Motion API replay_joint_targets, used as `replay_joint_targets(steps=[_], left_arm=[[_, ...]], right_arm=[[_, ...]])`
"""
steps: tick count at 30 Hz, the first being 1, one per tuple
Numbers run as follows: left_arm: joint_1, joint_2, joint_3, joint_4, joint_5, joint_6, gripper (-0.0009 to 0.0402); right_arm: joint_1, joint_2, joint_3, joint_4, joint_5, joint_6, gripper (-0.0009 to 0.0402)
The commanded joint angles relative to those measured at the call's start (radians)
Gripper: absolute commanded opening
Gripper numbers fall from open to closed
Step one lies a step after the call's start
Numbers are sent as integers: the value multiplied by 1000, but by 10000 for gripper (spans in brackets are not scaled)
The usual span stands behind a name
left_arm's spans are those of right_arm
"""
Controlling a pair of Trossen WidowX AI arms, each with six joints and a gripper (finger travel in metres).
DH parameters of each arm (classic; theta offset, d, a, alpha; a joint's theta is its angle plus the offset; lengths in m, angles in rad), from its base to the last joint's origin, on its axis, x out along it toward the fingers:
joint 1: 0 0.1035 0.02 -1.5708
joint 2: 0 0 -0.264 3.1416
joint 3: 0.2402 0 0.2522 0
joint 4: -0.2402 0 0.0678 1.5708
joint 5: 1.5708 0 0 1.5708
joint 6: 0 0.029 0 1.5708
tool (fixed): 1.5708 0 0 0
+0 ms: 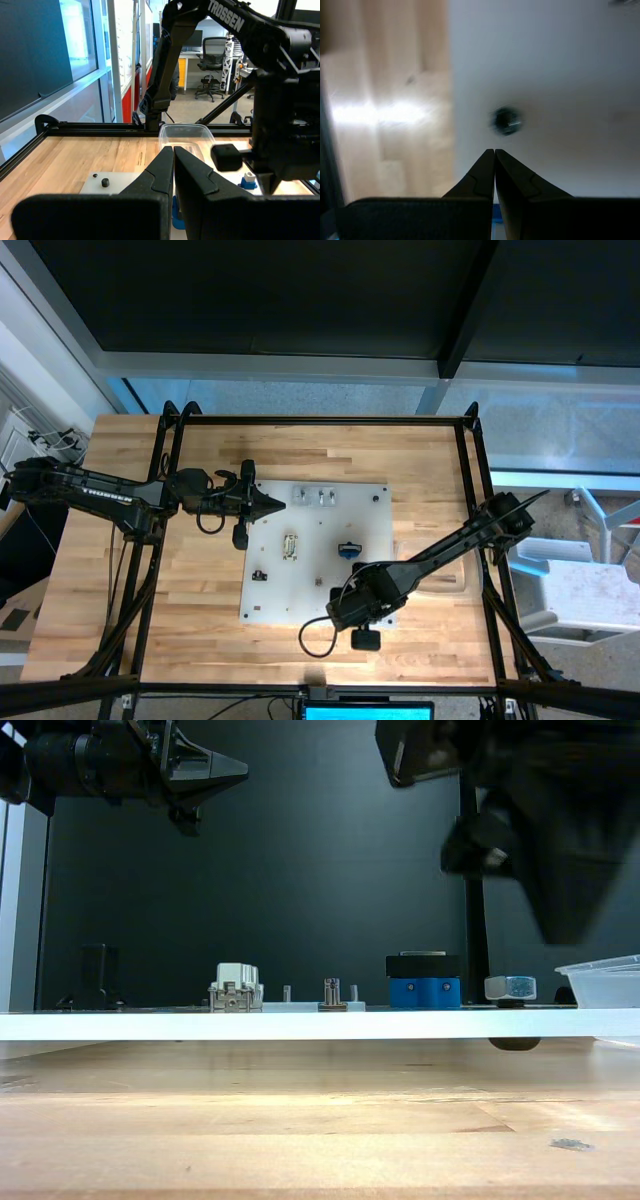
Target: Pick the M12 fastener and fasten on the M12 threads
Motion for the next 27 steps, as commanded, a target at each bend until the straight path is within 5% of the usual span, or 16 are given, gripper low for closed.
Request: replay_joint_targets(steps=[1,6,27], left_arm=[[0,0,0,0,0,0,0],[0,0,0,0,0,0,0],[0,0,0,0,0,0,0]], right_arm=[[0,-3,25,-39,103,4,0],[-6,21,23,-31,121,-25,0],[-6,73,17,14,89,-42,0]])
